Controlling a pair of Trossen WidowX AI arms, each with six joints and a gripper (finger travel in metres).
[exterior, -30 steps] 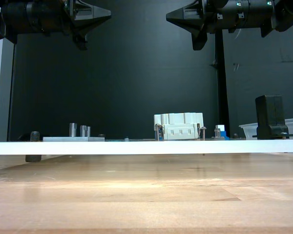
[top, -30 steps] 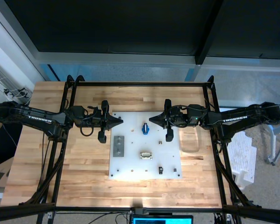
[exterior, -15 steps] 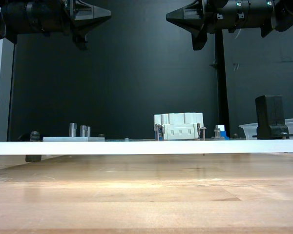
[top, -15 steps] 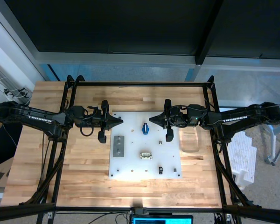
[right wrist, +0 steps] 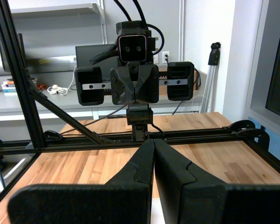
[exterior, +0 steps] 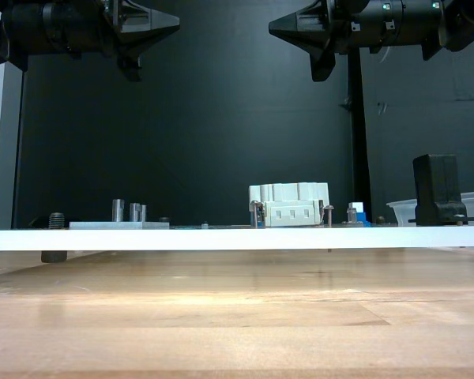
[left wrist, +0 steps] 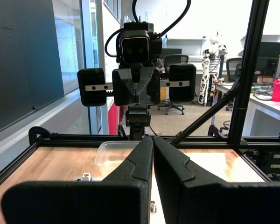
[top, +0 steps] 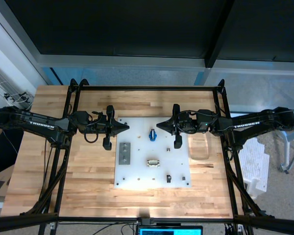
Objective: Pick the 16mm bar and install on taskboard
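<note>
The taskboard (top: 137, 178) is a white square plate at the table's middle, with its front edge (exterior: 221, 238) showing in the low view. I cannot make out the 16mm bar in any view. My left gripper (top: 127, 127) hangs shut and empty high above the board's far left corner, pointing right. Opposite it, my right gripper (top: 159, 126) is also shut and empty, above the far edge near the blue knob (top: 152, 133). Both tips (exterior: 176, 26) (exterior: 272, 26) stay well above the board. Each wrist view shows its own closed fingers (left wrist: 144, 154) (right wrist: 145, 156).
On the board sit a grey metal block (top: 124, 152) with short pegs (exterior: 118, 210), a white connector (top: 153, 162) and a black fitting (top: 169, 177). A clear plastic tray (top: 200, 147) lies right of the board. Black frame posts (top: 73, 98) ring the table.
</note>
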